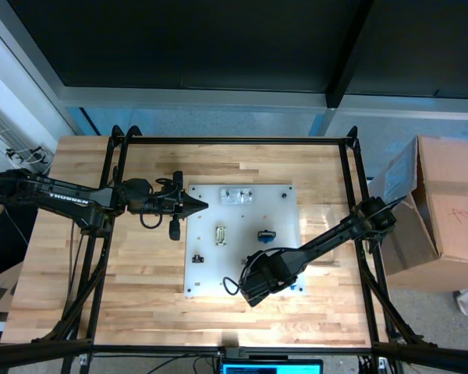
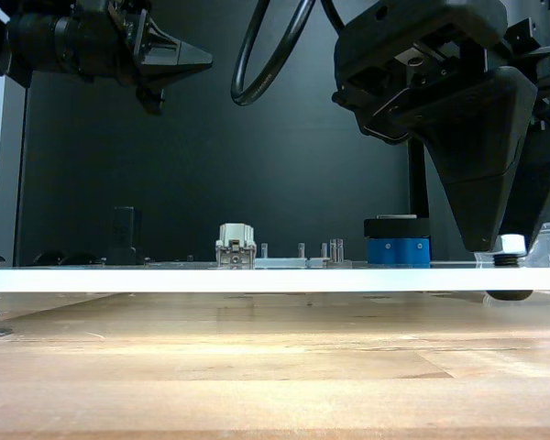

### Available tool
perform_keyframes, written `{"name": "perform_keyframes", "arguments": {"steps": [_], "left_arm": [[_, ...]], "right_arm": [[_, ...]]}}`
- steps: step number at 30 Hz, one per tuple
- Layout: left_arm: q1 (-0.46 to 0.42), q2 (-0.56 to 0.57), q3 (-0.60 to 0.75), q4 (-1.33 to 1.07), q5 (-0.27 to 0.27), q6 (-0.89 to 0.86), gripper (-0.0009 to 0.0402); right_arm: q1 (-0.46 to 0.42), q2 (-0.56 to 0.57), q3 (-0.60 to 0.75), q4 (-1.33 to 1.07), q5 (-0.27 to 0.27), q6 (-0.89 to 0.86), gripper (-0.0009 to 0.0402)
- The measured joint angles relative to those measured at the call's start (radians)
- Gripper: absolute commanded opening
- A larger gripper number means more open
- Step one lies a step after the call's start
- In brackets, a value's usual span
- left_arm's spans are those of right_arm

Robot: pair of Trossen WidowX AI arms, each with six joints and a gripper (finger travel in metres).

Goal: Unfasten the M12 nut and place it in the container

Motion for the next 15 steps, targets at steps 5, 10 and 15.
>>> {"name": "perform_keyframes", "arguments": {"steps": [5, 10, 15], "left_arm": [[0.0, 0.0, 0.0, 0.0, 0.0, 0.0, 0.0], [0.0, 0.0, 0.0, 0.0, 0.0, 0.0, 0.0], [0.0, 0.0, 0.0, 0.0, 0.0, 0.0, 0.0]], "right_arm": [[0.0, 0.0, 0.0, -0.019, 0.002, -0.002, 0.0053], [0.0, 0.0, 0.0, -0.015, 0.003, -0.058, -0.0003], [0.0, 0.0, 0.0, -0.011, -0.002, -0.253, 0.0011]]}}
